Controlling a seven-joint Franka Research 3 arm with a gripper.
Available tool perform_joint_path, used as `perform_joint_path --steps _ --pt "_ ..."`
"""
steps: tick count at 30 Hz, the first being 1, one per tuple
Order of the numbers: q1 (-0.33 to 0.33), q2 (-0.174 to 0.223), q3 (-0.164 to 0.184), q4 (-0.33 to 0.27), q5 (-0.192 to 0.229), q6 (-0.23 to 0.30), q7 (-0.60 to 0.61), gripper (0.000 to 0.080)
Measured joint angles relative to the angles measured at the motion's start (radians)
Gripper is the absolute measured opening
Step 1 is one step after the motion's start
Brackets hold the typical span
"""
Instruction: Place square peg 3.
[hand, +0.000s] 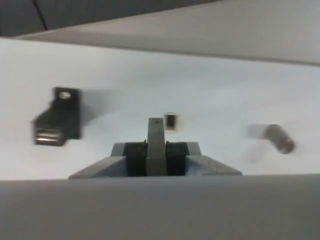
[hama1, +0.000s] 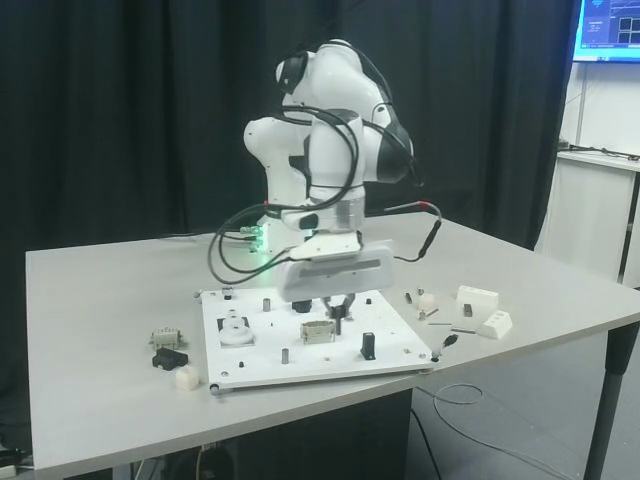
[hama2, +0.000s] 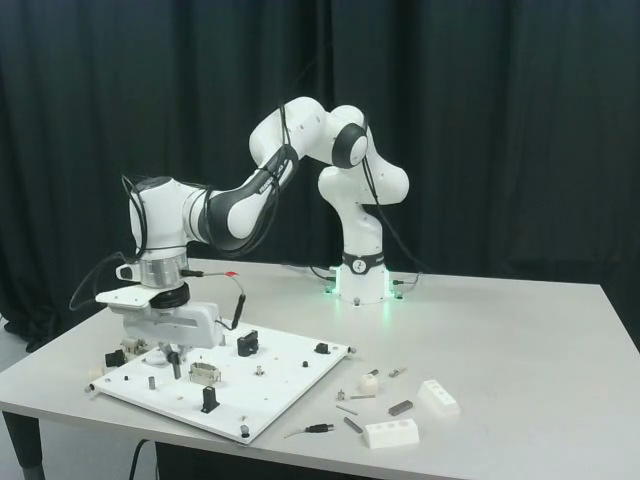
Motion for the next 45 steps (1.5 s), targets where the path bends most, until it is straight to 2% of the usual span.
perform_joint_path --steps 11,20,29,45 --pt "0.077 -0.007 0.009 0.003 0.049 -0.053 0.033 0.0075" --pt "0.178 -0.023 0.009 0.003 0.052 -0.109 0.135 0.0075" --pt "0.275 -0.028 0.006 0.0 0.045 -0.161 0.222 0.0075" --pt "0.409 -0.028 0.005 -0.051 -0.007 -0.162 0.32 0.0075"
